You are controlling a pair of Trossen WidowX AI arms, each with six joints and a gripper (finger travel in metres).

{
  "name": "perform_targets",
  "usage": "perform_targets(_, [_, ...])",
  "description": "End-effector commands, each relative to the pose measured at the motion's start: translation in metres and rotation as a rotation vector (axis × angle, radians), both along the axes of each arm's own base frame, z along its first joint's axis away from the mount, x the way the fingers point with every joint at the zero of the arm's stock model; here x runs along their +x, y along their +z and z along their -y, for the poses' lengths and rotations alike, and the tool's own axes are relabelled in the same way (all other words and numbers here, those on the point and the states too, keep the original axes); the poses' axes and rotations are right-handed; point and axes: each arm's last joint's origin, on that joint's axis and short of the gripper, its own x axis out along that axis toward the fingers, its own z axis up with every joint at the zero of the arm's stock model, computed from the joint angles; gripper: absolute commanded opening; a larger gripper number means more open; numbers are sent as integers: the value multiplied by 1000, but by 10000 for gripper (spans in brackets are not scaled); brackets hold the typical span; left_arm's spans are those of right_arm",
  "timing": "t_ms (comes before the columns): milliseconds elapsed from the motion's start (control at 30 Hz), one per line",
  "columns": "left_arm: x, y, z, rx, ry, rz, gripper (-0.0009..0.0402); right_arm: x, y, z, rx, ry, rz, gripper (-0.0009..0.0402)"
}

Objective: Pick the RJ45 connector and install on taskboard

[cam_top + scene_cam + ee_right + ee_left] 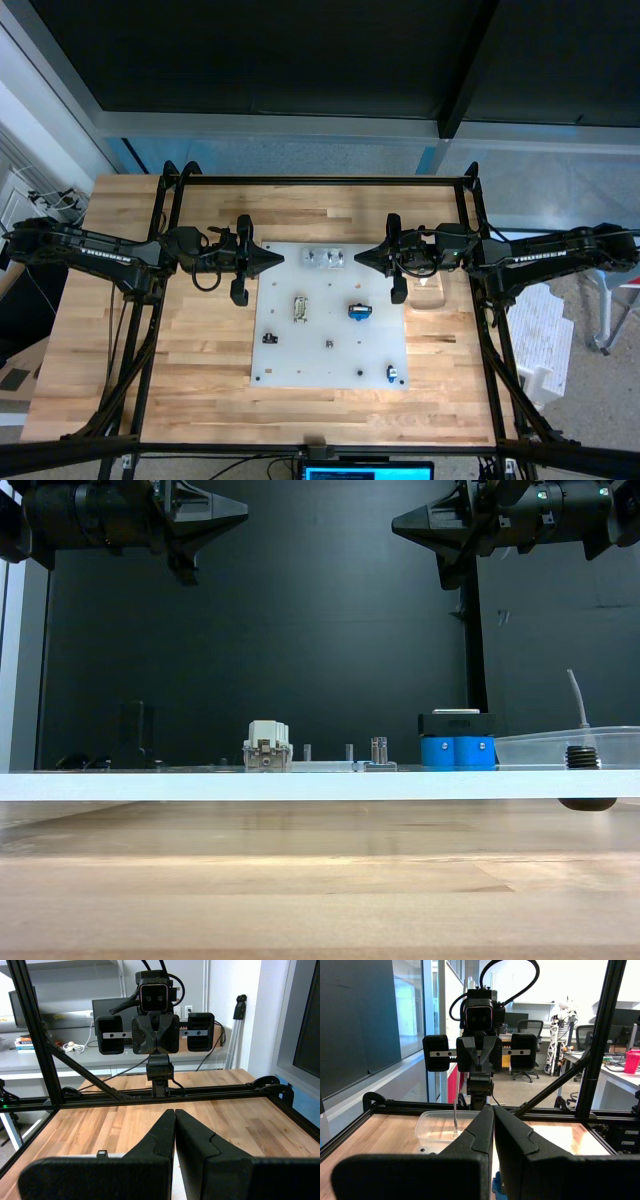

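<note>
The taskboard [320, 360] is a white square plate lying mid-table, seen edge-on in the low view [300, 783]. My left gripper [278, 259] hovers shut above its far left corner, fingers [482, 1130] pressed together with nothing between them. My right gripper [359, 258] hangs shut above the far right part, its fingers [162, 1132] also closed on nothing. Both are well above the plate [240, 515] [397, 523], tips facing each other. I cannot make out the RJ45 connector. A thin white stem [455, 1119] stands in a clear tray [437, 1127].
The clear tray [430, 293] sits beside the board's right edge under the right arm. On the board stand silver blocks [324, 258], a grey-white fitting [299, 309], a blue fitting [359, 312] and small dark parts. A black frame borders the table.
</note>
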Motion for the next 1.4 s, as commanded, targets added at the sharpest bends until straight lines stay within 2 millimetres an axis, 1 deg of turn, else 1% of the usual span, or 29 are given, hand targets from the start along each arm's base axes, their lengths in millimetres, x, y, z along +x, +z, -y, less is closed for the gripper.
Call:
perform_targets(33, [0, 0, 0, 0, 0, 2, 0, 0, 0, 0, 0, 0, 0, 0])
perform_targets(700, [0, 0, 0, 0, 0, 2, 0, -2, 1, 0, 7, 4, -21, 0])
perform_targets(967, [0, 0, 0, 0, 0, 2, 0, -9, 20, 0, 4, 2, -150, 0])
perform_targets(1400, [0, 0, 0, 0, 0, 1, 0, -29, 45, 0, 5, -2, -478, 0])
